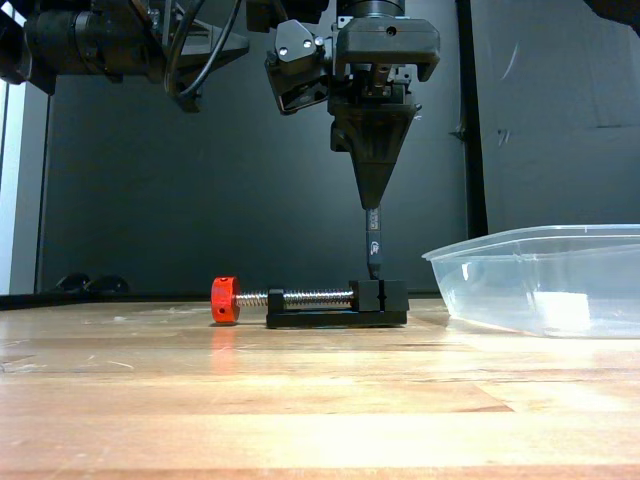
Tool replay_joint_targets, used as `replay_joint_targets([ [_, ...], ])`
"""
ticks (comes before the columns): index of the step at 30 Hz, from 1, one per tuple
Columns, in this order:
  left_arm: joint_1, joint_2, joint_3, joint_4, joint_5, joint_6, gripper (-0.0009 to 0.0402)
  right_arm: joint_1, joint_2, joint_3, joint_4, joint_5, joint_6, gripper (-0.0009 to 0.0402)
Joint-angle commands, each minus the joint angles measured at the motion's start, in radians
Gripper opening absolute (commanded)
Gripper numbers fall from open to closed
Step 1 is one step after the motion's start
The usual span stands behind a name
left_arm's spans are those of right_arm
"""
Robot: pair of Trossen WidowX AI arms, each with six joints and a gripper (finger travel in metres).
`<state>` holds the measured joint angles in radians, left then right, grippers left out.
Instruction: Pick the USB-C connector and install on taskboard
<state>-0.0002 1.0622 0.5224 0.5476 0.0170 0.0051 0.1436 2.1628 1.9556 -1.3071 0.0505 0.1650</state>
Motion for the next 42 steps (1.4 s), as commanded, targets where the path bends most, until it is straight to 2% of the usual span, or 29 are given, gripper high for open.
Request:
replay_joint_targets([
  [1,0.000,0.000,0.000,0.000,0.000,0.000,0.0000,0.000,0.004,-0.002,-0.001,0.000,0.002,0.0000],
  [13,0.000,0.000,0.000,0.000,0.000,0.000,0.0000,0.000,-0.003,-0.001,0.004,0.000,-0.008,0.0008],
  [23,0.000,0.000,0.000,0.000,0.000,0.000,0.0000,0.001,-0.020,-0.001,0.007,0.002,-0.009,0.0120],
  [30,0.000,0.000,0.000,0.000,0.000,0.000,0.0000,0.001,-0.050,-0.001,-0.013,0.002,-0.009,0.0170],
  [42,0.000,0.000,0.000,0.000,0.000,0.000,0.0000,0.000,-0.137,-0.001,-0.069,0.001,-0.025,0.0177],
])
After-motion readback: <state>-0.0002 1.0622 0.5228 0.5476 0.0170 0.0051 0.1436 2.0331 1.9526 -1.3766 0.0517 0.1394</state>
